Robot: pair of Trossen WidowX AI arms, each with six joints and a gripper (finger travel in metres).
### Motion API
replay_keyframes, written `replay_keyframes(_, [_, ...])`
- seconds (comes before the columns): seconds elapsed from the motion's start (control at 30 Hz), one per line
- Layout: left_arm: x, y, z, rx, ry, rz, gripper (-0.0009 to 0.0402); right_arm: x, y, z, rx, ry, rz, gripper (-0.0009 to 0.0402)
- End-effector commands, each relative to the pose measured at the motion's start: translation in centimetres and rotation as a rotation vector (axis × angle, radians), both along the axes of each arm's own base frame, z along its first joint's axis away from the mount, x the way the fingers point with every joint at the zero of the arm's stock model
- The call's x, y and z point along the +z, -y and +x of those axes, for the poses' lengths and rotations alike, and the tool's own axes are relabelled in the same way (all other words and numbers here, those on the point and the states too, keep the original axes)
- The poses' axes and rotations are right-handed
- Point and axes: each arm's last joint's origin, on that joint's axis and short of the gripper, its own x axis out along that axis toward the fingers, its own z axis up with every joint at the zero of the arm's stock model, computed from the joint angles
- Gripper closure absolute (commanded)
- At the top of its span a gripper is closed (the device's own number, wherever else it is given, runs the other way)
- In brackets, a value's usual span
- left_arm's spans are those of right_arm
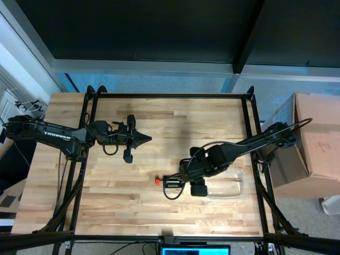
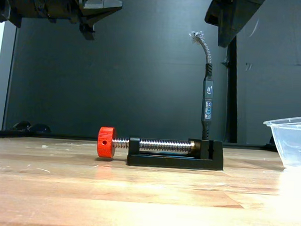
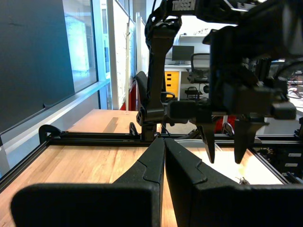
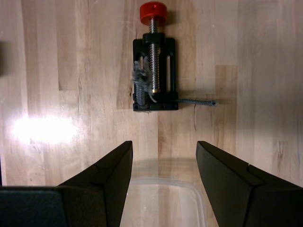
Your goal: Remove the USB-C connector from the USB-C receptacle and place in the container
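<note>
The USB-C connector stands upright in its receptacle, clamped in a small black vise with a red knob. Its frayed cable end curls up at the top. From above, the connector shows at the vise's end away from the knob. My right gripper hangs open above the table, between the vise and the container, holding nothing. It is well above the connector. My left gripper is shut and empty, held high at the table's left.
The clear plastic container sits on the table just right of the vise, and its rim shows at the low view's right edge. A black frame runs round the wooden table. A cardboard box stands off the right side.
</note>
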Motion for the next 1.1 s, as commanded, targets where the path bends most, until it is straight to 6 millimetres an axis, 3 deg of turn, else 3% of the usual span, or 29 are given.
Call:
replay_keyframes(0.03, [0.0, 0.0, 0.0, 0.000, 0.000, 0.000, 0.0393, -0.4, -0.5, 0.9, 0.007, -0.030, -0.014, 0.0209])
replay_keyframes(0.3, [0.0, 0.0, 0.0, 0.000, -0.001, 0.000, 0.0393, -2.9, -1.6, 3.5, 0.019, -0.099, -0.041, 0.0208])
replay_keyframes(0.67, [0.0, 0.0, 0.0, 0.000, 0.000, 0.000, 0.0393, -5.3, -2.1, 4.8, 0.041, -0.095, -0.049, 0.0211])
replay_keyframes(1.1, [0.0, 0.0, 0.0, 0.000, 0.000, 0.000, 0.0393, -6.5, -2.0, 4.7, 0.065, -0.101, -0.057, 0.0283])
